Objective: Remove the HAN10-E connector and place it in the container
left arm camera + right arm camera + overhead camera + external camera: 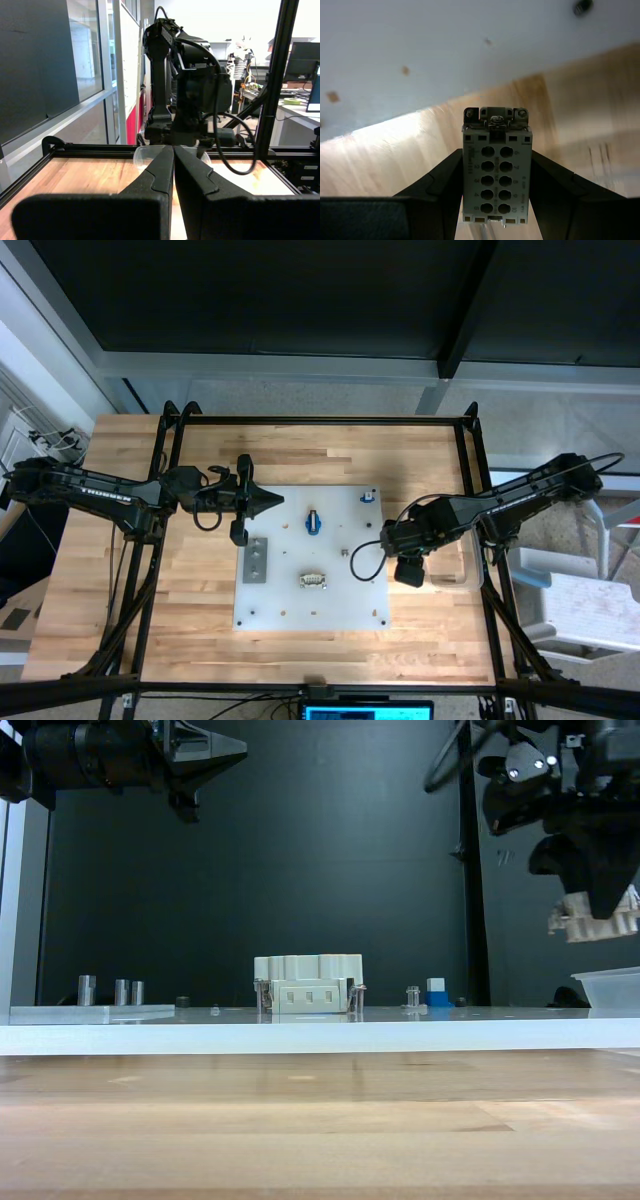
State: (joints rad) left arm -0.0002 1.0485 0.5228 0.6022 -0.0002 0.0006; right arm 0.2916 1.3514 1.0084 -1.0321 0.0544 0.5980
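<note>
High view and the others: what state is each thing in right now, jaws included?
right gripper: jaws shut on the HAN10-E connector, raised beside the white board.
HAN10-E connector: held in the air, not yet in the container.
container: upright on the table.
left gripper: jaws shut, empty, raised over the white board's far-left corner.
grey base: seated on the white board.

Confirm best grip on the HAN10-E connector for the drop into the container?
Grip the HAN10-E connector by its two long flat side walls, fingers coming in from either side: those walls are parallel and plain, while the visible end carries a screw and clips. The right gripper, raised near the container, holds it so. The left gripper hangs shut over the board's far-left corner.
</note>
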